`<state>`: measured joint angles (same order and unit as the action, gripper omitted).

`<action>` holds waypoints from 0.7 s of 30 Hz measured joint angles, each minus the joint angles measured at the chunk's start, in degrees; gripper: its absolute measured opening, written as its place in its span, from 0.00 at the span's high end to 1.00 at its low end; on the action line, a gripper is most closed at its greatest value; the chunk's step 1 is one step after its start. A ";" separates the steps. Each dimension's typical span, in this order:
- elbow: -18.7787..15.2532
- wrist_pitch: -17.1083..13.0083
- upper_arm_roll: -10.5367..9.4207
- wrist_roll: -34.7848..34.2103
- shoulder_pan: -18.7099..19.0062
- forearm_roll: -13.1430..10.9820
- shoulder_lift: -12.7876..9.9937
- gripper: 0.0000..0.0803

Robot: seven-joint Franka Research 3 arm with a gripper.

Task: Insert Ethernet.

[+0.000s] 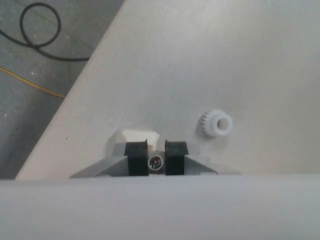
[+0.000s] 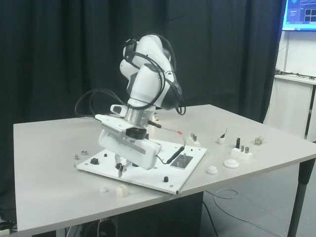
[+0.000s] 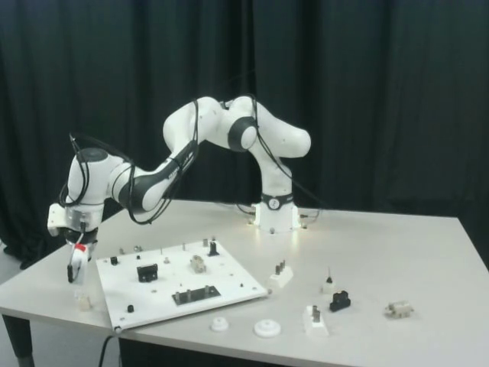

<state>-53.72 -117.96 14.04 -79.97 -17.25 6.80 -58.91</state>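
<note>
Hovering low over the bench (image 1: 210,65), the claw (image 1: 155,159) pinches its black fingers (image 1: 136,157) nearly shut on a small plug-like connector (image 1: 155,162), apparently the Ethernet, with a white block (image 1: 136,136) just beyond and a white gear (image 1: 216,123) beside it.

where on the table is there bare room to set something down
The back of the table, from the arm's base to the far edge, is bare. So is the stretch behind the white board in the first room view. It is crowded on the board and among the small parts along the front edge.
</note>
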 joint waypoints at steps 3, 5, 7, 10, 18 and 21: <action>0.93 1.07 0.00 0.30 -0.01 0.00 0.00 0.92; 1.38 1.56 0.00 0.50 -0.01 0.00 0.01 0.92; 1.66 1.79 0.00 0.61 -0.01 0.00 0.00 0.92; 1.91 1.98 0.00 0.62 -0.01 0.00 0.00 0.92; 2.10 2.20 -0.04 0.55 0.02 -0.06 0.00 0.92; 2.10 2.24 -0.08 0.44 0.04 -0.13 0.00 0.92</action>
<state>-51.62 -115.72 13.96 -79.53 -17.21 6.67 -58.91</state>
